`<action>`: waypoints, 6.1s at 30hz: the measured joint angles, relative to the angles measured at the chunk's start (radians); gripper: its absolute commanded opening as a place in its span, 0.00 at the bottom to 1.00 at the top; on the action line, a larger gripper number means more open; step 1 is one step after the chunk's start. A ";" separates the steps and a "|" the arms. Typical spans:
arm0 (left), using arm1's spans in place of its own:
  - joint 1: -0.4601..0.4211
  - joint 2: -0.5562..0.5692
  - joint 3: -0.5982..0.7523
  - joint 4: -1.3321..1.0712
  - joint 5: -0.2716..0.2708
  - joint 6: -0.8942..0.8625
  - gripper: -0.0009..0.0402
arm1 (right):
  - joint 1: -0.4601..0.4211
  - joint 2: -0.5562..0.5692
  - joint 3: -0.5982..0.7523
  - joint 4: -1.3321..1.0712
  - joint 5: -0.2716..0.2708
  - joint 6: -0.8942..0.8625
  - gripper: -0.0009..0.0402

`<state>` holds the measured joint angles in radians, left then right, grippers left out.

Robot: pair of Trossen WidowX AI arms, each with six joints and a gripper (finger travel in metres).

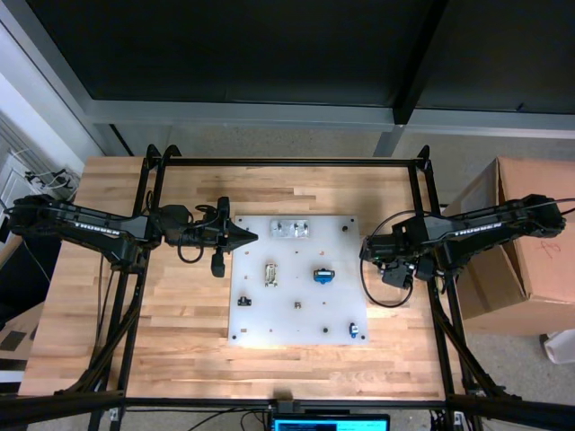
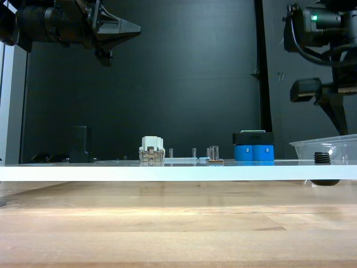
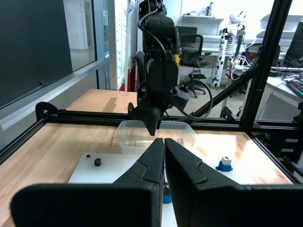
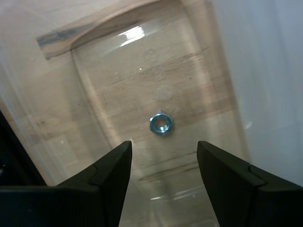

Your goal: Pick the M12 nut and place it on its threads and fasten

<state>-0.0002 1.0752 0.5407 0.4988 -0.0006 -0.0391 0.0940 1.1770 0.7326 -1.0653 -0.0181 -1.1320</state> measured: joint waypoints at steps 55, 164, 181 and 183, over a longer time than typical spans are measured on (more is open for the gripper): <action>0.000 0.000 0.000 0.000 0.000 0.000 0.02 | 0.013 0.121 -0.138 0.249 0.017 0.052 0.42; 0.000 0.000 0.000 0.000 0.000 0.000 0.02 | 0.420 0.827 0.847 0.002 0.034 -0.045 0.09; 0.000 0.000 0.000 0.000 0.000 0.000 0.02 | 0.405 0.827 0.846 0.008 0.035 -0.045 0.09; 0.000 0.000 0.000 0.000 0.000 0.000 0.02 | 0.406 0.827 0.846 0.008 0.035 -0.045 0.09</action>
<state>-0.0002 1.0748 0.5407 0.4988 -0.0006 -0.0391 0.4995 2.0045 1.5787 -1.0569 0.0170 -1.1767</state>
